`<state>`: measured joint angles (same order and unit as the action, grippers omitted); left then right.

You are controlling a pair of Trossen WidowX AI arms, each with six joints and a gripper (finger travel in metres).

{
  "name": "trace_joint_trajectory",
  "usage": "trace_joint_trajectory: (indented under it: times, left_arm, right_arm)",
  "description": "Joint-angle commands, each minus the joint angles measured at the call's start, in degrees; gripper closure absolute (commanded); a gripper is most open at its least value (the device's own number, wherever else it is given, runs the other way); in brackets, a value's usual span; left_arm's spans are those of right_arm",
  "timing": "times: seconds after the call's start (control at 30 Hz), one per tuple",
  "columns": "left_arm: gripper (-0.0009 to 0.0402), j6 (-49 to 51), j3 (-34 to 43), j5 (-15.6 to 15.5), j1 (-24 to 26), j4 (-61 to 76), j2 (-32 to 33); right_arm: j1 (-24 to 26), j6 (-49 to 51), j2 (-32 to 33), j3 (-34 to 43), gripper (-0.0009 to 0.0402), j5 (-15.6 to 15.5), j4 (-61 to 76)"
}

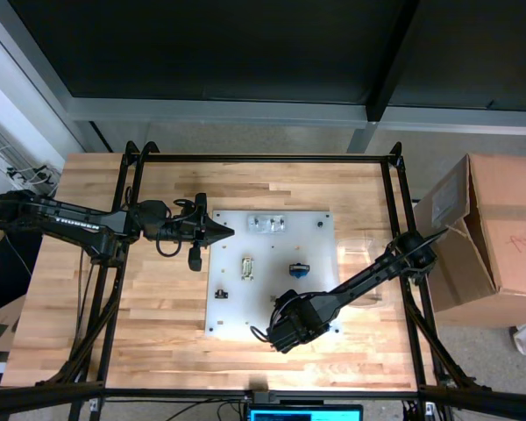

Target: Pick the M12 nut and place it on its threads and fasten

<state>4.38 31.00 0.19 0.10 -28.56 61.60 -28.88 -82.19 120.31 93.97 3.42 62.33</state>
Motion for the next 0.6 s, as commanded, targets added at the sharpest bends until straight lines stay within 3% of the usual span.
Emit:
trace_joint_trajectory:
  times: [0.03, 0.37, 0.6]
  left_arm:
    - [0.0393, -0.02, 0.02, 0.00, -0.02, -0.02, 0.00]
    - [0.0393, 0.00, 0.00, 0.00, -0.02, -0.02, 0.00]
    - [0.0393, 0.00, 0.00, 0.00, 0.00, -0.02, 0.00]
  right_arm:
    - [-0.02, 0.09, -0.11, 0.02, 0.0304, 0.00, 0.13]
    - [-0.02, 0.13, -1.07, 0.02, 0.0212, -0.07, 0.04]
    - [-0.02, 0.37, -2.49, 0.07, 0.0176, -0.24, 0.11]
